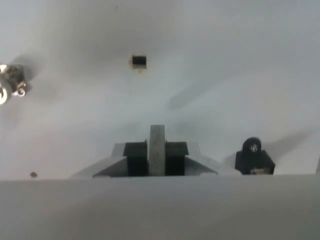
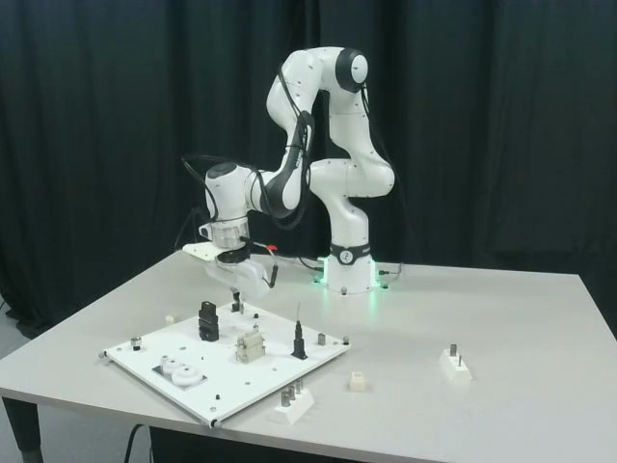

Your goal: Insert square peg 2.

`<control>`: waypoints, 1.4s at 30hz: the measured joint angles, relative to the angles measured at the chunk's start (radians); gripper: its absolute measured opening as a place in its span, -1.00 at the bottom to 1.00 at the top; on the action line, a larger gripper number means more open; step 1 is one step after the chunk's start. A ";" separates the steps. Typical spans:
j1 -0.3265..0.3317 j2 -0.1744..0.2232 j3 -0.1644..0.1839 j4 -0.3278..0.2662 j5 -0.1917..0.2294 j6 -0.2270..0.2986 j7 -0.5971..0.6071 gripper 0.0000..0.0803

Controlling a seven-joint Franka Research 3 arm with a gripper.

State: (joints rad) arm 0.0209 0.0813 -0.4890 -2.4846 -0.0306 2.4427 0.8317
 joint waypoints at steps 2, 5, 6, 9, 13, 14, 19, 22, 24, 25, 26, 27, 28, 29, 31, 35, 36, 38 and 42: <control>0.000 0.004 0.000 0.000 0.000 0.011 -0.004 -0.82; 0.002 0.008 0.001 0.000 0.001 0.023 -0.008 -0.82; 0.002 0.008 0.001 0.000 0.001 0.026 -0.010 -0.82; 0.004 0.008 0.003 0.000 0.005 0.031 -0.018 -0.82; 0.011 0.008 0.004 -0.001 0.018 0.037 -0.022 -0.82; 0.013 0.008 0.004 -0.001 0.021 0.038 -0.022 -0.82; 0.017 0.009 0.004 -0.001 0.024 0.043 -0.024 -0.82; 0.016 0.010 0.004 -0.001 0.024 0.048 -0.025 -0.82; 0.016 0.011 0.003 -0.001 0.024 0.056 -0.025 -0.82; 0.016 0.013 0.003 -0.001 0.024 0.061 -0.027 -0.82; 0.016 0.014 0.003 -0.001 0.024 0.066 -0.029 -0.82; 0.016 0.015 0.003 -0.001 0.024 0.071 -0.031 -0.82; 0.016 0.017 0.003 -0.001 0.024 0.077 -0.034 -0.82; 0.015 0.019 0.003 -0.001 0.024 0.082 -0.036 -0.82; 0.015 0.023 0.002 0.000 0.024 0.092 -0.039 -0.82; 0.015 0.034 0.002 0.000 0.024 0.115 -0.043 -0.82; 0.015 0.037 0.002 0.000 0.024 0.120 -0.044 -0.82; 0.015 0.043 0.002 0.000 0.026 0.128 -0.045 -0.82; 0.016 0.053 0.004 0.000 0.038 0.140 -0.047 -0.82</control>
State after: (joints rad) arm 0.0374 0.1345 -0.4849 -2.4843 0.0070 2.5829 0.7848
